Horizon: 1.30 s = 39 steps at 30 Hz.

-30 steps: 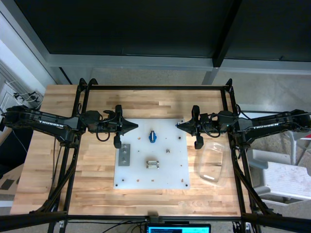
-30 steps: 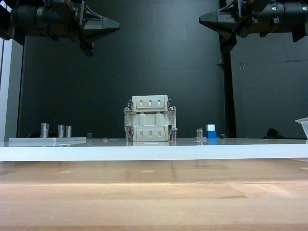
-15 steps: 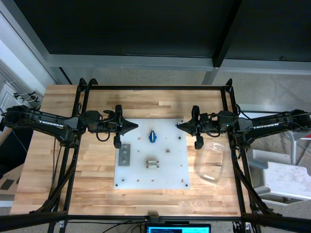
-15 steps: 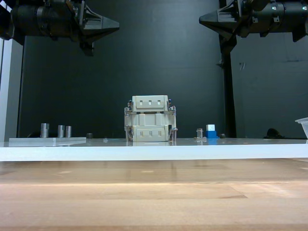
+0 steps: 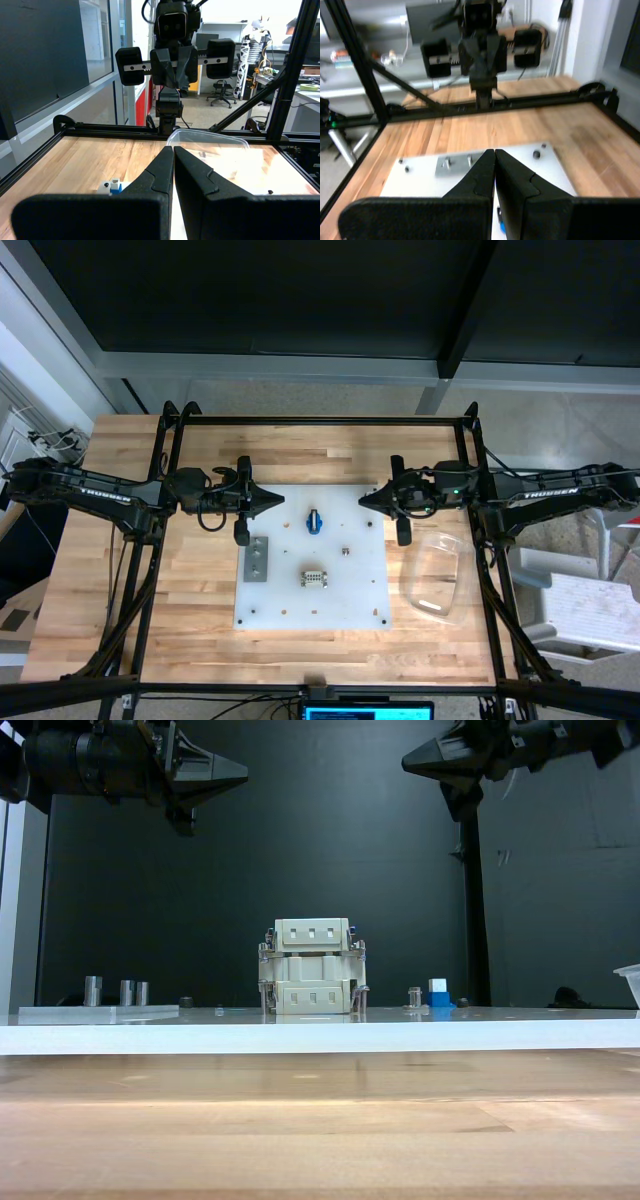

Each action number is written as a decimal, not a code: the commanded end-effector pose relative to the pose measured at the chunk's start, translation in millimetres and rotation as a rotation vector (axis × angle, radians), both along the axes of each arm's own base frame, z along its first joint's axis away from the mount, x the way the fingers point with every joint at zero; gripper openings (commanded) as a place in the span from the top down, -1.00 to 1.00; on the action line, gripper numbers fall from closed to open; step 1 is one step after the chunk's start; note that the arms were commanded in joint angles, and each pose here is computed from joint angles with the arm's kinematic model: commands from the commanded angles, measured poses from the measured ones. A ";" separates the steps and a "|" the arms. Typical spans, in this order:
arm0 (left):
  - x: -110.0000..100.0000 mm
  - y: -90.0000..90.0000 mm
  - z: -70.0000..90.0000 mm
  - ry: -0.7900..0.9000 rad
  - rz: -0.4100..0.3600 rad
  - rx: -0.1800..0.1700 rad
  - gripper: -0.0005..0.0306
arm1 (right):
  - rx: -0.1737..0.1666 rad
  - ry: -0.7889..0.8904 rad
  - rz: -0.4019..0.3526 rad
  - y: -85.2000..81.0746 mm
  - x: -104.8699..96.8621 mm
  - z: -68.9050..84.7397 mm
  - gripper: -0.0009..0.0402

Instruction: Remove the HAN10-E connector and place it in the container

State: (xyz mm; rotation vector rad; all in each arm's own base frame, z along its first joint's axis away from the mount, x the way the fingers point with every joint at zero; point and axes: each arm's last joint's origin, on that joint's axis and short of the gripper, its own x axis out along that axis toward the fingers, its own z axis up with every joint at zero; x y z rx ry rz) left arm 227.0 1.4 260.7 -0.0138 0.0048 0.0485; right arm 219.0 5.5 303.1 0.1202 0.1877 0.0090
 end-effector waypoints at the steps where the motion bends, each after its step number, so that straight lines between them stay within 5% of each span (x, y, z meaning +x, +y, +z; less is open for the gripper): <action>1: 0.0 0.0 0.0 0.000 0.000 0.000 0.96 | 0.006 0.073 0.035 1.6 8.5 8.3 0.96; 15: 0.0 0.0 0.0 0.000 0.000 0.000 0.96 | 0.032 0.412 0.085 25.1 57.8 39.4 0.96; 25: 0.1 0.0 0.0 0.000 0.000 0.000 0.96 | -0.005 0.692 0.122 47.7 103.6 56.6 0.96; 39: 0.0 0.1 0.0 0.000 0.000 0.000 0.96 | -0.048 0.949 0.110 72.4 155.8 41.7 0.96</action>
